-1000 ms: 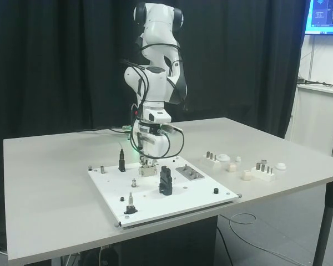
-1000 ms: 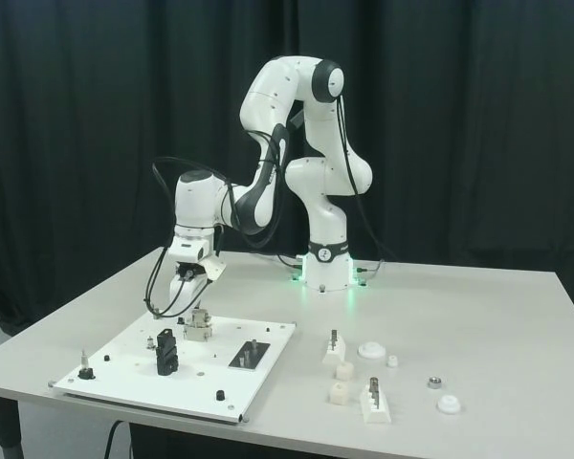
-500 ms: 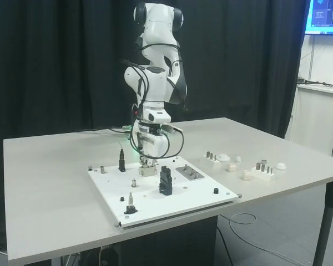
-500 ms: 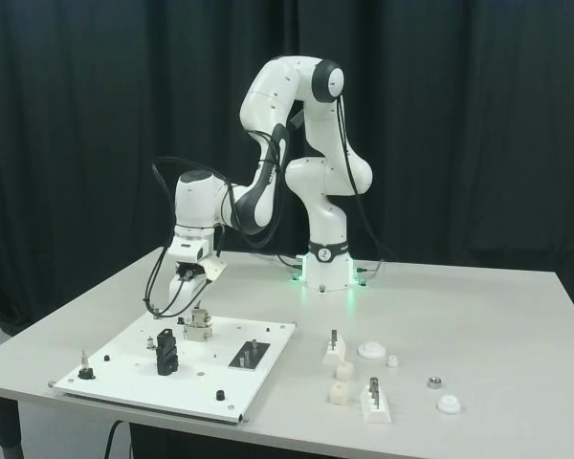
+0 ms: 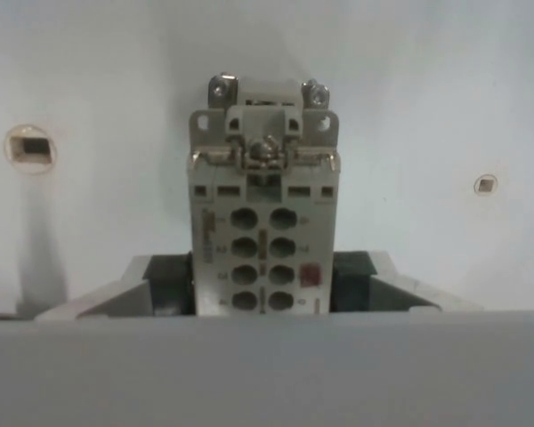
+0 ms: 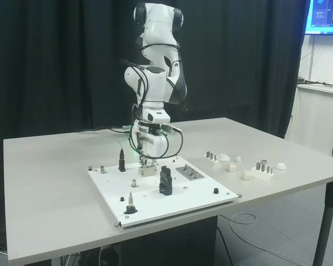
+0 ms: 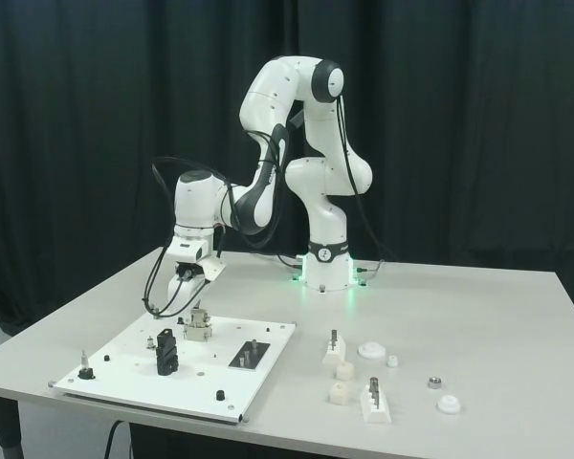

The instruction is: Insert waterproof.

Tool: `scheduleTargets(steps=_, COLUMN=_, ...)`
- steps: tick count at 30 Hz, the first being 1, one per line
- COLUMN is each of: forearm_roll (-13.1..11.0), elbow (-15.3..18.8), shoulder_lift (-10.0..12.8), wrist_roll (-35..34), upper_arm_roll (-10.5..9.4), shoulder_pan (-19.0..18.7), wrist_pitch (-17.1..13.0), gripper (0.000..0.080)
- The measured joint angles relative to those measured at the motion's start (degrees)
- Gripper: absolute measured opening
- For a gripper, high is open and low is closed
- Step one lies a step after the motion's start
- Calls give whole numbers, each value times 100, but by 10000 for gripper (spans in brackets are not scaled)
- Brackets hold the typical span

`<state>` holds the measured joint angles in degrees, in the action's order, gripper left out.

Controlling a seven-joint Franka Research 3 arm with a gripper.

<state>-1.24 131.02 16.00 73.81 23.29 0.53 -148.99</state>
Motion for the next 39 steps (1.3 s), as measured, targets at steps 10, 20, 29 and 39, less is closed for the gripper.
scheduleTargets(steps=10, forearm_roll=0, elbow=5, shoulder_lift=1, wrist_roll=-148, upper_arm_roll=1, shoulder_pan=-4, wrist_pitch=0, gripper=323)
scheduleTargets(steps=20, forearm_roll=0, elbow=21, shoulder_lift=2, wrist_roll=-231, upper_arm_roll=1, shoulder_pan=-12, wrist_pitch=-22, gripper=323)
scheduleTargets(steps=29, forearm_roll=11, elbow=37, shoulder_lift=2, wrist_roll=-231, upper_arm_roll=2, shoulder_pan=-15, wrist_pitch=-63, gripper=323)
scheduleTargets(steps=39, forearm_roll=25, elbow=50, shoulder_lift=1, wrist_roll=-231, upper_arm_roll=2, shoulder_pan=-18, wrist_pitch=-95, gripper=323)
